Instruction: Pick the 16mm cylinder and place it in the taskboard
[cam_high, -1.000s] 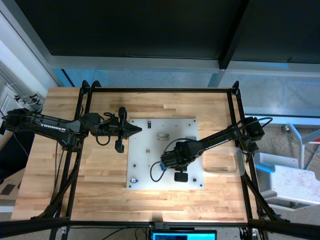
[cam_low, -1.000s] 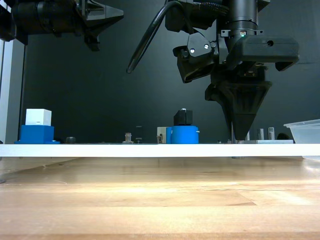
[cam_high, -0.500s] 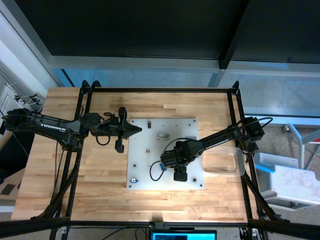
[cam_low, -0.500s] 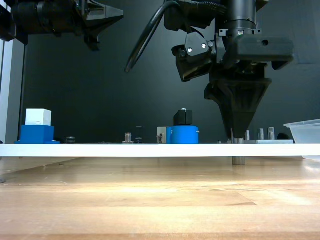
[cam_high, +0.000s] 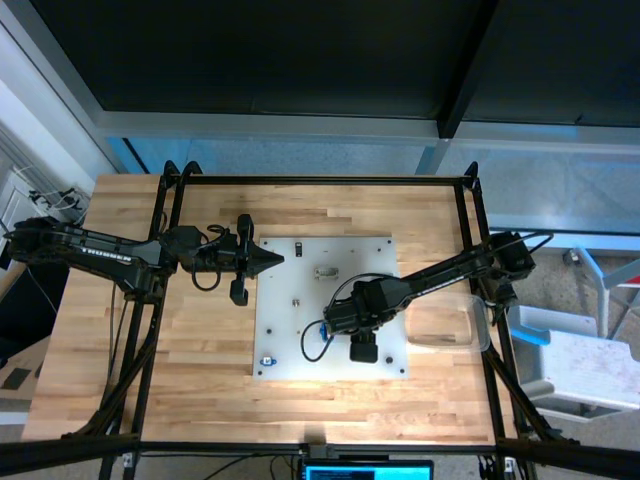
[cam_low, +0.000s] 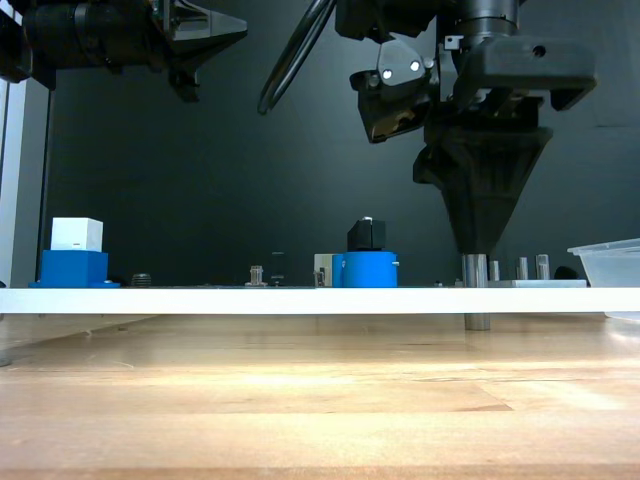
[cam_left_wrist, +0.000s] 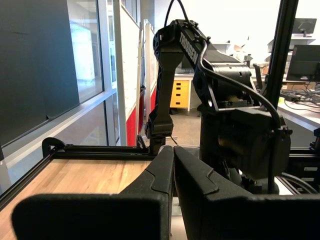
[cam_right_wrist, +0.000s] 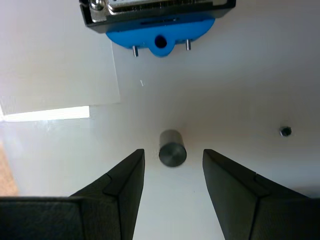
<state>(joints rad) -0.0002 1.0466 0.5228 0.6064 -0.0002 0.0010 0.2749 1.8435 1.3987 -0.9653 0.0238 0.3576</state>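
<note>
Spread, empty right tool just above 16mm cylinder seated in taskboard, left tool pressed together, raised beside taskboard.

The left gripper has its two black fingers pressed together, tips meeting with no gap; just beyond them stands the right arm, black and lettered TROSSEN, a cable looping down to its boxy wrist housing; the wooden counter lies at the arm's eight o'clock, edged by a black frame rail; tall windows rise at its nine o'clock; a monitor sits at three o'clock.
</note>
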